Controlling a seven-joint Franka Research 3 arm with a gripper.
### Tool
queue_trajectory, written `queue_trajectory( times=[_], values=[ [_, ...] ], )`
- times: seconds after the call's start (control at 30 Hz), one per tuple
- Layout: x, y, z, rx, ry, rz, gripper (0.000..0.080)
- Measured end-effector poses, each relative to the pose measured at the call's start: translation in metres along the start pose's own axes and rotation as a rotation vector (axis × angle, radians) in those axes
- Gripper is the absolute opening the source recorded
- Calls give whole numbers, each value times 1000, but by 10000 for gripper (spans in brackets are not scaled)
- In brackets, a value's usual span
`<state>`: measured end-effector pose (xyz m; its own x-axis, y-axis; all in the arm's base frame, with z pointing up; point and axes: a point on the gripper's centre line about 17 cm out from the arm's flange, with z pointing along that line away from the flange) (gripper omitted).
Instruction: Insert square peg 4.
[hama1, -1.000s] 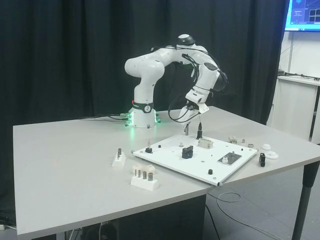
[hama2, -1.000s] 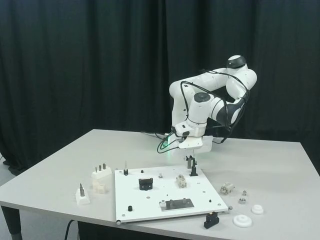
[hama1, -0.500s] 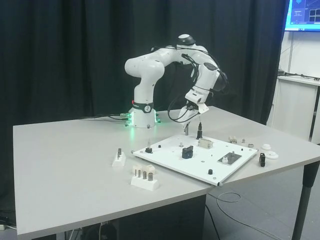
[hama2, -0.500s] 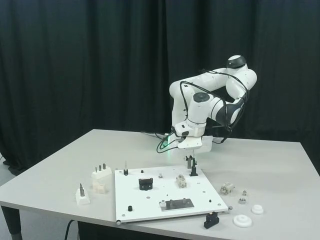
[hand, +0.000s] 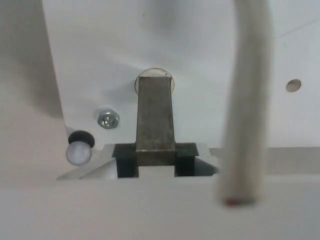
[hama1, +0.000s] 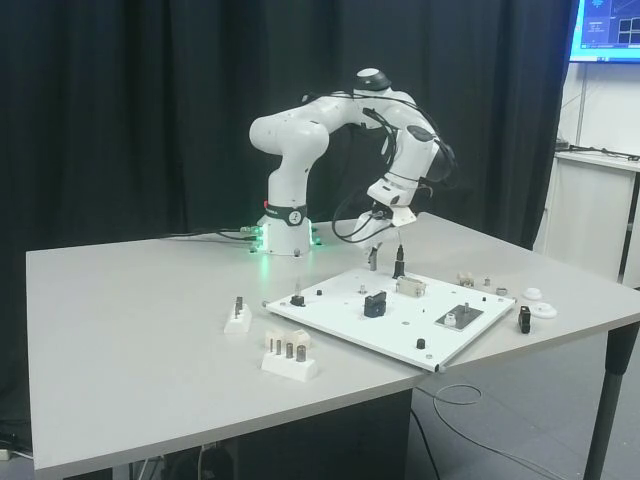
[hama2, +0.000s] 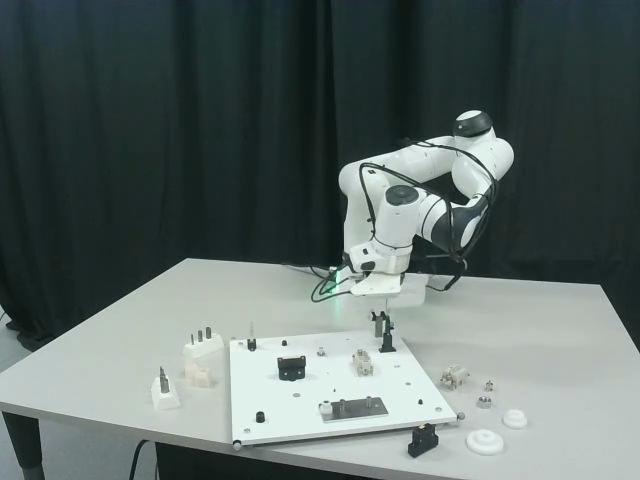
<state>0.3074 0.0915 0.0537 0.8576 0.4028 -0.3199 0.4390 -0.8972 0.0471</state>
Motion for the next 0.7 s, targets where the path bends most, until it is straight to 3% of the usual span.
queue_trajectory(
  times=[0.7],
  values=[
    [1, 0, 1, 1, 0, -23, 152]
  ],
)
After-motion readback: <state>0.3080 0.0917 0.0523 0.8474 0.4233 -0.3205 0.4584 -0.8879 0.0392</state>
